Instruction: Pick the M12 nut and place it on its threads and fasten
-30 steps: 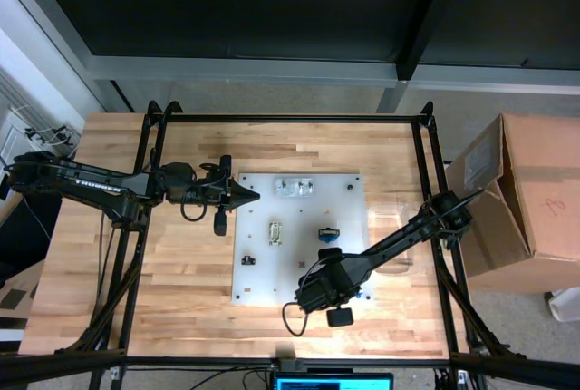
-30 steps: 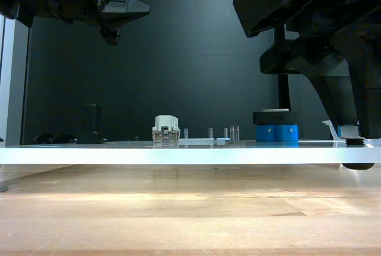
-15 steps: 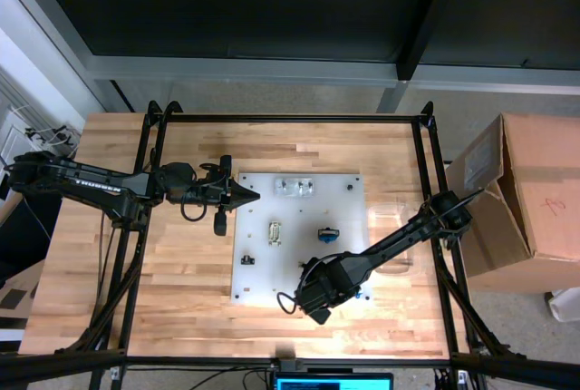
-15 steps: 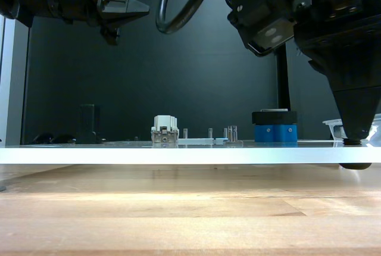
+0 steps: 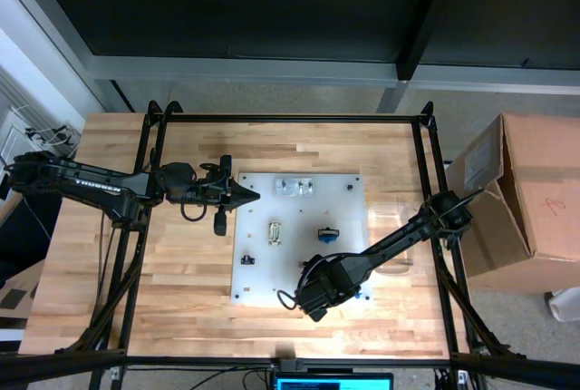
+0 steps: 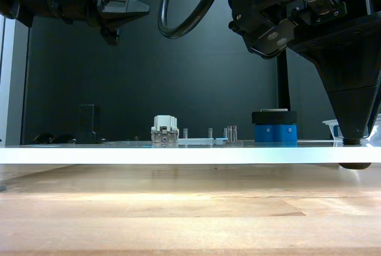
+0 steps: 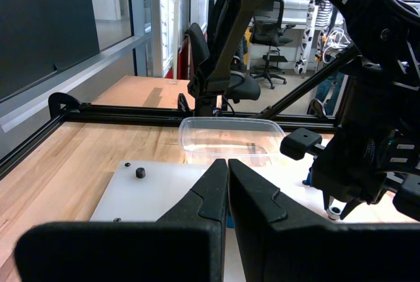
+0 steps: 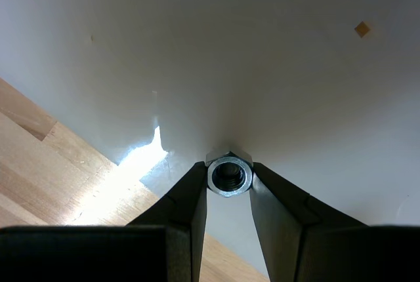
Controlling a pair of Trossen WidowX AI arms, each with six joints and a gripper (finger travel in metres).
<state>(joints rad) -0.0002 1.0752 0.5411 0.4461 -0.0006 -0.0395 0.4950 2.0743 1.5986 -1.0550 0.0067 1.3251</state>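
right hand (image 8: 230, 170) has turned, gripping one nut (image 8: 216, 180) on its stud (image 8: 230, 175); left hand (image 7: 228, 162) closed beside board (image 5: 299, 227).

Wooden table (image 5: 181, 254) within a black rail frame (image 5: 290, 119); grey floor (image 5: 299, 98) beyond its far edge; cardboard box (image 5: 521, 195) at right; office chair (image 7: 266, 33) and windows (image 7: 111, 13) beyond.

The metal nut (image 8: 230, 177) shines against matt white board (image 8: 295, 65) and grainy wood table (image 8: 46, 170).
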